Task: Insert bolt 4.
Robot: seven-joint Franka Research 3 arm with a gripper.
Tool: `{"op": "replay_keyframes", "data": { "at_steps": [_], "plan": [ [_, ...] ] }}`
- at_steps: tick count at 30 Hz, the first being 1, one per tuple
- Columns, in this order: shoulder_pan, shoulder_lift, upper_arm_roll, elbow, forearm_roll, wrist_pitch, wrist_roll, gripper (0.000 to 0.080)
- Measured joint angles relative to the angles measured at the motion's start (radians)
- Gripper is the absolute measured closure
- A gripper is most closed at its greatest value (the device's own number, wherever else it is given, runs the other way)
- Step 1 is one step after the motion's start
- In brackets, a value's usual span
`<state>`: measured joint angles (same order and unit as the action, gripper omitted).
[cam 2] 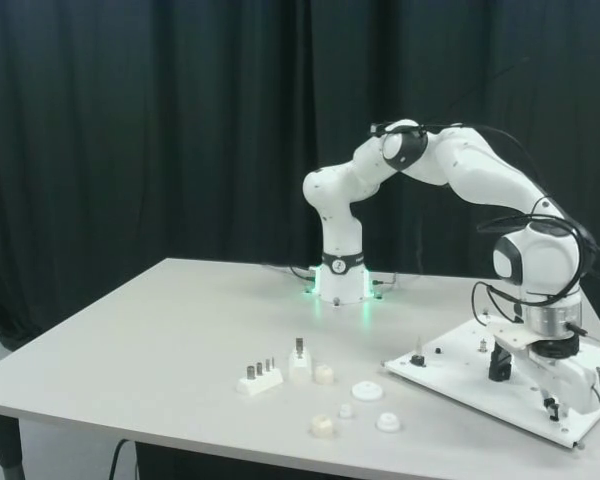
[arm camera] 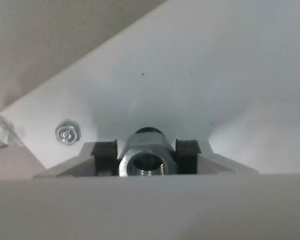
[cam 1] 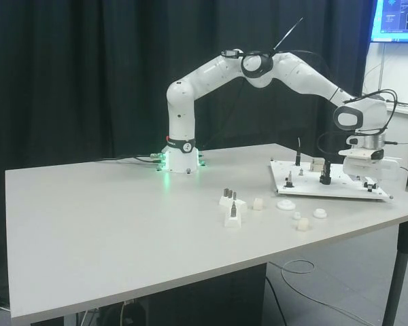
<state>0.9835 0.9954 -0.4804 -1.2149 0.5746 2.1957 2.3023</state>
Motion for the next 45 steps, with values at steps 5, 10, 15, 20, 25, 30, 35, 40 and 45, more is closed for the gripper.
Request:
{"op": "replay_keyframes", "data": {
  "at_steps": [5,10,15,20,25,30,35,40,45],
  "plan": [
    [0.015,0.001,-0.027,-0.012,0.049,0.001,0.000,0.0557],
    [0.026,0.003,-0.047,-0.020,0.089,0.001,0.000,0.0557],
    [0.032,0.003,-0.059,-0.027,0.121,0.000,0.000,0.0558],
    [0.040,0.004,-0.074,-0.036,0.156,0.001,0.002,0.0558],
    [0.050,0.006,-0.089,-0.042,0.177,0.001,0.002,0.0558],
    [0.059,0.008,-0.101,-0.044,0.186,0.001,0.002,0.0558],
    [0.067,0.011,-0.109,-0.045,0.189,0.001,0.002,0.0558],
    [0.074,0.013,-0.118,-0.045,0.191,0.001,0.002,0.0558],
    [0.078,0.015,-0.122,-0.045,0.191,0.001,0.000,0.0558]
  ]
}}
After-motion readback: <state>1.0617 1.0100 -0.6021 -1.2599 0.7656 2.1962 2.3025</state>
